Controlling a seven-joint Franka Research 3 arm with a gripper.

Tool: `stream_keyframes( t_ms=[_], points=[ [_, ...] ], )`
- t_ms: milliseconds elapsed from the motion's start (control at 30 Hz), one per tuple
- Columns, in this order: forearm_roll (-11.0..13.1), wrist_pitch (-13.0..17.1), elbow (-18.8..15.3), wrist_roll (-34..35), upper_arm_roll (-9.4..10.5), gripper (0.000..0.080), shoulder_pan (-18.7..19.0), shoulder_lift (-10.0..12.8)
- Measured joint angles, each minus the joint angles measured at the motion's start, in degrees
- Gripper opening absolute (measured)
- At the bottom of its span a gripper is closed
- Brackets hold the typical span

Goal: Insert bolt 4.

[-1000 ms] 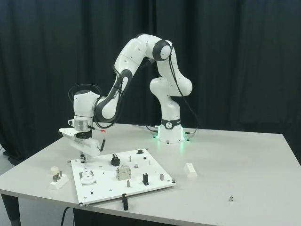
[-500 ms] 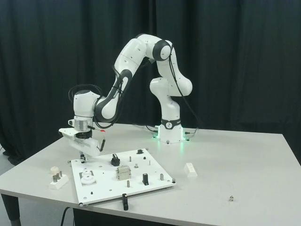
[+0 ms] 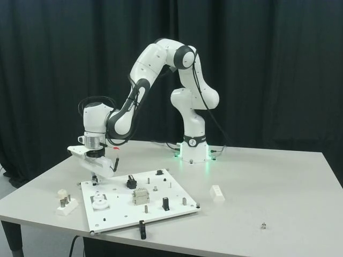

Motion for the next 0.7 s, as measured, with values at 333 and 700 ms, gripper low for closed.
stream_keyframes(
  t_ms=[333, 700],
  points=[
    [0.58, 0.11, 0.05, 0.19, -0.01, 0.0222, -0.02, 0.07],
    [2.84, 0.11, 0.06, 0.85, -0.12, 0.0222, -0.09, 0.11]
  ],
)
